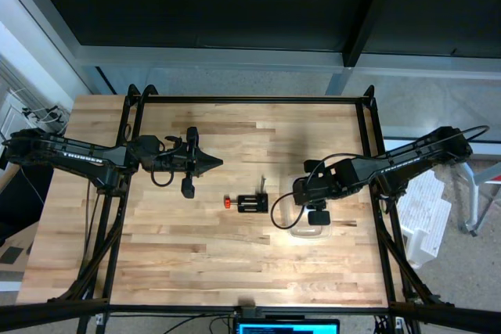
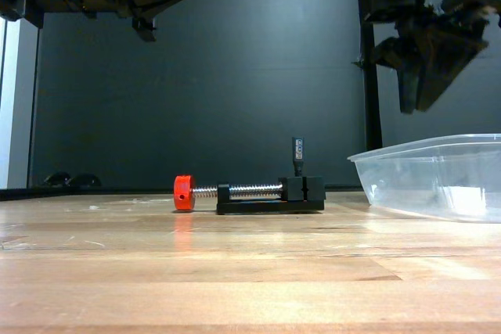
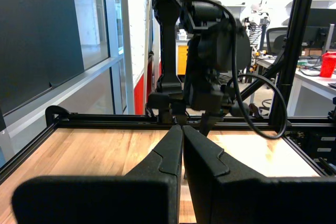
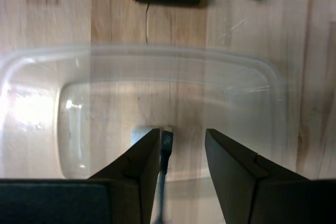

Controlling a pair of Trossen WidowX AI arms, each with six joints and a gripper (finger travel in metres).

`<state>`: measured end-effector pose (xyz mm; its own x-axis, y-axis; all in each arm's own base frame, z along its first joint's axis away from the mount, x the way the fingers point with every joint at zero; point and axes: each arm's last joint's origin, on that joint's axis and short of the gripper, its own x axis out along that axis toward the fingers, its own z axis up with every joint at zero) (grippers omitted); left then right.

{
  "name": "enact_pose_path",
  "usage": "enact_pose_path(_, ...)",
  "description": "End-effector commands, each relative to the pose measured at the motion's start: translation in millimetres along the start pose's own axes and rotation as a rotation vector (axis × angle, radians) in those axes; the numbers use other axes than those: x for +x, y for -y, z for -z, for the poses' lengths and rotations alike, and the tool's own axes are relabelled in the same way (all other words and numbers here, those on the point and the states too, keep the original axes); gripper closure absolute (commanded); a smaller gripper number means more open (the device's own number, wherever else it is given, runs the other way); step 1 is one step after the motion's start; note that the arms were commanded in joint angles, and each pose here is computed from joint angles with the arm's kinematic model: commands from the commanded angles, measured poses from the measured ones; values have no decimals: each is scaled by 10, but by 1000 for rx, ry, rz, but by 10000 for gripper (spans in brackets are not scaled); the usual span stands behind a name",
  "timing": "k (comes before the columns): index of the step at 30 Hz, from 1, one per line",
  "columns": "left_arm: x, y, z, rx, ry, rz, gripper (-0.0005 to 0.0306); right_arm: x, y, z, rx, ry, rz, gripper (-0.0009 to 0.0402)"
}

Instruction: Remove the USB-C connector from taskboard and place in the container

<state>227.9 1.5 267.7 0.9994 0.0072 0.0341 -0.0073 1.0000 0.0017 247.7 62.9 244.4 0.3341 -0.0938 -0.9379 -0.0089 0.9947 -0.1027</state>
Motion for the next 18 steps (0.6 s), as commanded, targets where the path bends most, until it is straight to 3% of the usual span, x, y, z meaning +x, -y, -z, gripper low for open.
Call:
enact_pose_path(1,0,-1,0,0,0,0,300,-111,9,-49,15,8,-10,254)
enact_pose_path(10,0,-1,0,0,0,0,300,-200,42,-90,31,38,-19,258)
enact_pose_path(18,1,0,1,0,0,0,300,-405,320,-310,120,354,-29,355)
